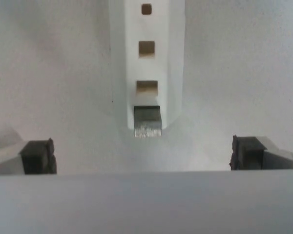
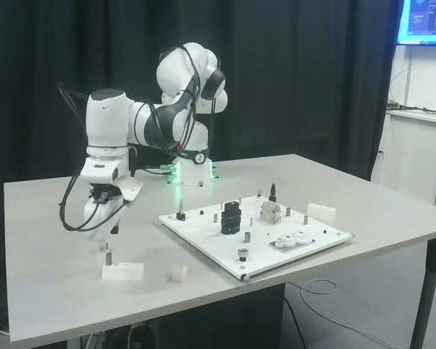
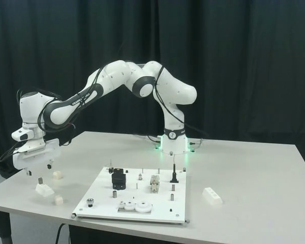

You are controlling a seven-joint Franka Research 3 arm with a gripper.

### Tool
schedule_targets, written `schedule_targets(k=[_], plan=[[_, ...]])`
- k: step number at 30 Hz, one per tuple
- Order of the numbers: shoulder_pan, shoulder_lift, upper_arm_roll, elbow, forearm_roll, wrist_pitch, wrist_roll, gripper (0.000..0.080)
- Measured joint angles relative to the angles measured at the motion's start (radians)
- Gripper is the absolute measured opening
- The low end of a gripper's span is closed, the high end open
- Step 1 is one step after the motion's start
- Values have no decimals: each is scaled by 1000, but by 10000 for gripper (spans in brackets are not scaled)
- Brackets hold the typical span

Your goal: Pick square peg 4.

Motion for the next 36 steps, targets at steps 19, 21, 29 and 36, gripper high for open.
schedule_targets(k=[19, 21, 29, 36], plan=[[-15, 68, 4, 41, 27, 15, -17, 800], [-18, 73, 7, 45, 30, 16, -17, 800], [-28, 88, 18, 50, 40, 30, -21, 800], [-30, 98, 18, 50, 56, 41, -25, 800]])
